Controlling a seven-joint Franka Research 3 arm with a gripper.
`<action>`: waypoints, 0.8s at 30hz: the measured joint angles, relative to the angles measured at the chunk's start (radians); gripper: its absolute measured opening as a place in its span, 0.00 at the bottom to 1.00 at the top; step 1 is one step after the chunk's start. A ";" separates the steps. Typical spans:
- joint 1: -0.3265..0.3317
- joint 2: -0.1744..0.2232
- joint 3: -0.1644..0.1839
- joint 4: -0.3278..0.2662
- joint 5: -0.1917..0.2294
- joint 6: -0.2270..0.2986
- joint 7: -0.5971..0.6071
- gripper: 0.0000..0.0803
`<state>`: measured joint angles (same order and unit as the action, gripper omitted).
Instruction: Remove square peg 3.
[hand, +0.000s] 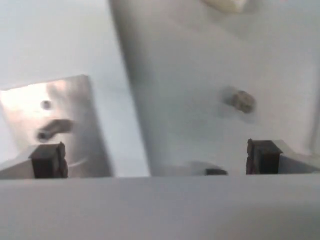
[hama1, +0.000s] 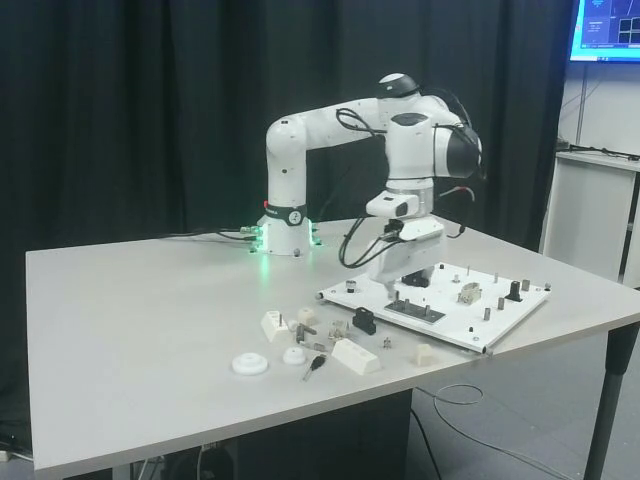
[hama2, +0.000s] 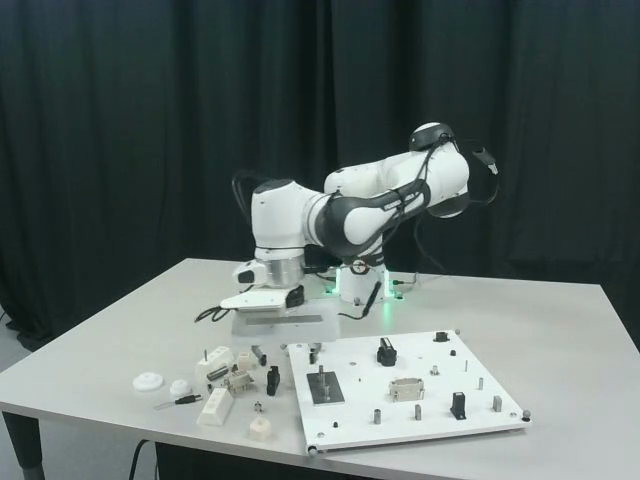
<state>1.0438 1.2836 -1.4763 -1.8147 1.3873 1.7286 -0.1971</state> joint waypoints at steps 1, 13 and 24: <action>0.007 0.000 0.000 0.000 0.000 0.000 0.000 1.00; 0.097 -0.010 0.000 0.002 -0.001 0.000 0.012 1.00; 0.154 -0.012 0.002 0.040 -0.006 0.000 0.108 1.00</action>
<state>1.1976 1.2715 -1.4739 -1.7752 1.3810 1.7284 -0.0892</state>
